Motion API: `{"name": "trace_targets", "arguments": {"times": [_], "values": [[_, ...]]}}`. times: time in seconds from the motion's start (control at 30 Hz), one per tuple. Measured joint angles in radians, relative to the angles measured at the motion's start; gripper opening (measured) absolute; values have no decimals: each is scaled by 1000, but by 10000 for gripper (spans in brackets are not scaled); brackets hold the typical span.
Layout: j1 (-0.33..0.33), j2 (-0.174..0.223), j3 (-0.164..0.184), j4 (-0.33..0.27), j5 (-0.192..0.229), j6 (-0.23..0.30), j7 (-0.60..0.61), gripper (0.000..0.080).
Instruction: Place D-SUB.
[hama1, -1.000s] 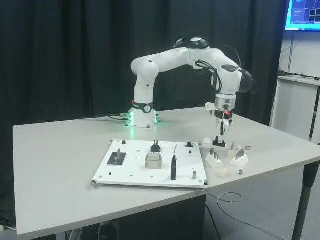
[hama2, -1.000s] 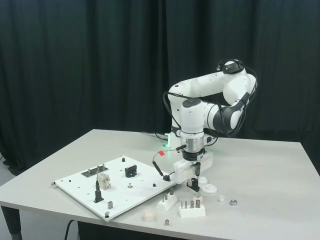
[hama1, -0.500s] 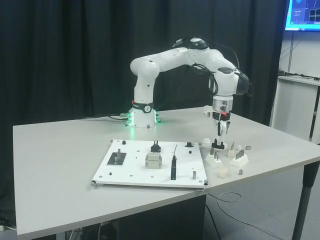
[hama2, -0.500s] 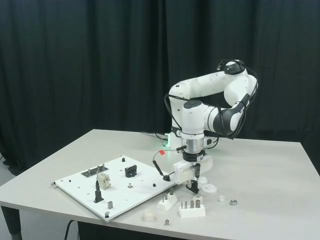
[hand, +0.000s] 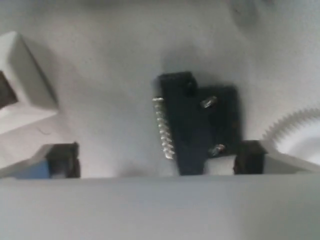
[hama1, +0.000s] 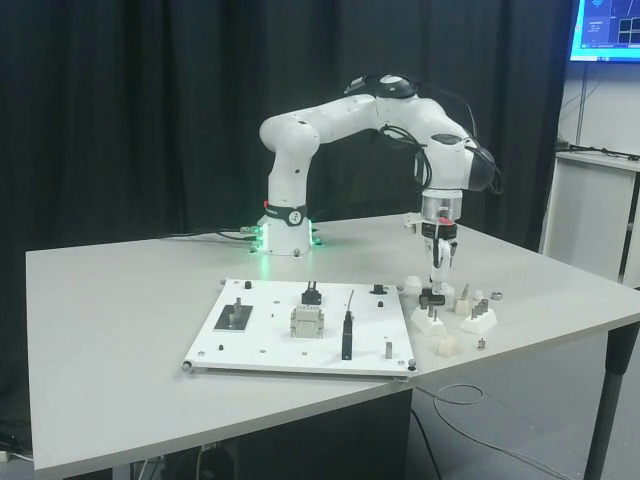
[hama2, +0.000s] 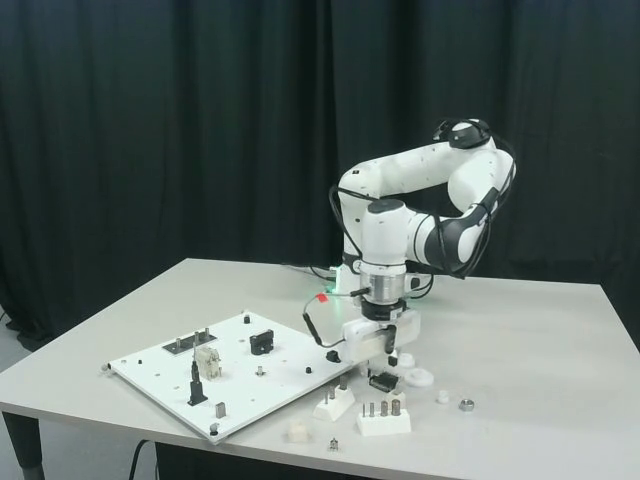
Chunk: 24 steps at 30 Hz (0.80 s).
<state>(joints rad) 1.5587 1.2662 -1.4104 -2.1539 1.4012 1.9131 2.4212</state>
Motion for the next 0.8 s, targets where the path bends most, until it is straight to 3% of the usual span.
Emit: {"name": "trace_targets", "arguments": {"times": [0.03,0.23,0.27,0.33,0.8], "values": [[0,-2,0,-2,0,4,-2,640],[0,-8,-13,-11,0,20,-18,640],[0,-8,-18,-12,0,20,-19,754],[0,-8,-28,-14,0,20,-25,788],[-1,-8,-127,-16,-49,0,-67,800]]}}
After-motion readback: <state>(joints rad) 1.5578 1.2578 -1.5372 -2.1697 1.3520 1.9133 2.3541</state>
